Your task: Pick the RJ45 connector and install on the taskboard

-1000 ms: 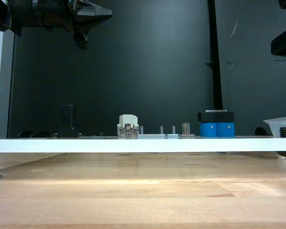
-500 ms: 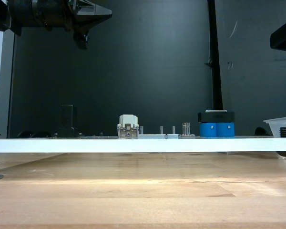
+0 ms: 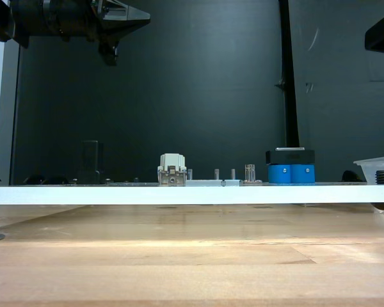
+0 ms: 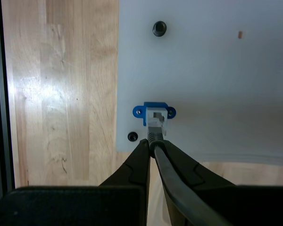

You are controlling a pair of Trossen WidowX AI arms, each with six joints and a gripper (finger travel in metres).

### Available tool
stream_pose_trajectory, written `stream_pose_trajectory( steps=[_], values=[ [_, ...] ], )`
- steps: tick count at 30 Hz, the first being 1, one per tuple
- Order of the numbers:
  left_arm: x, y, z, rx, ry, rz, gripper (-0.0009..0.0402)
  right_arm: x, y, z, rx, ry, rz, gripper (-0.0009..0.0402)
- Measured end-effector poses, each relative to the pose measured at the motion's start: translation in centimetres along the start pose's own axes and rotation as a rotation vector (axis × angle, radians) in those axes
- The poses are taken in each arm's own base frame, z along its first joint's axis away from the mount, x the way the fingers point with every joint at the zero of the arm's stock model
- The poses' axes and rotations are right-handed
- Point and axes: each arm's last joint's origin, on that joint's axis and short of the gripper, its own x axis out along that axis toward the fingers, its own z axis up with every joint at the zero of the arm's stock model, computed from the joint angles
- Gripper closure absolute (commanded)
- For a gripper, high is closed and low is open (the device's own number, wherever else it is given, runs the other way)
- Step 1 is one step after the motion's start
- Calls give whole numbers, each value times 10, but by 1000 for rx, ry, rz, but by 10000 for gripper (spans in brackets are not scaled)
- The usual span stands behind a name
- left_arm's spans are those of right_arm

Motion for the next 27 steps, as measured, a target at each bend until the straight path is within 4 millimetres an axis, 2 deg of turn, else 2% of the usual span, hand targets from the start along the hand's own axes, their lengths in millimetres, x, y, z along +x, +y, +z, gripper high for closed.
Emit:
stream_pose_trajectory(
  steps=[14, 27],
  values=[
    [0, 0, 0, 0, 0, 0, 393, -1, -1, -1, -21, 7, -10, 393],
    [0, 0, 0, 0, 0, 0, 393, 14, 3, 2, -30, 25, -23, 393]
  ],
)
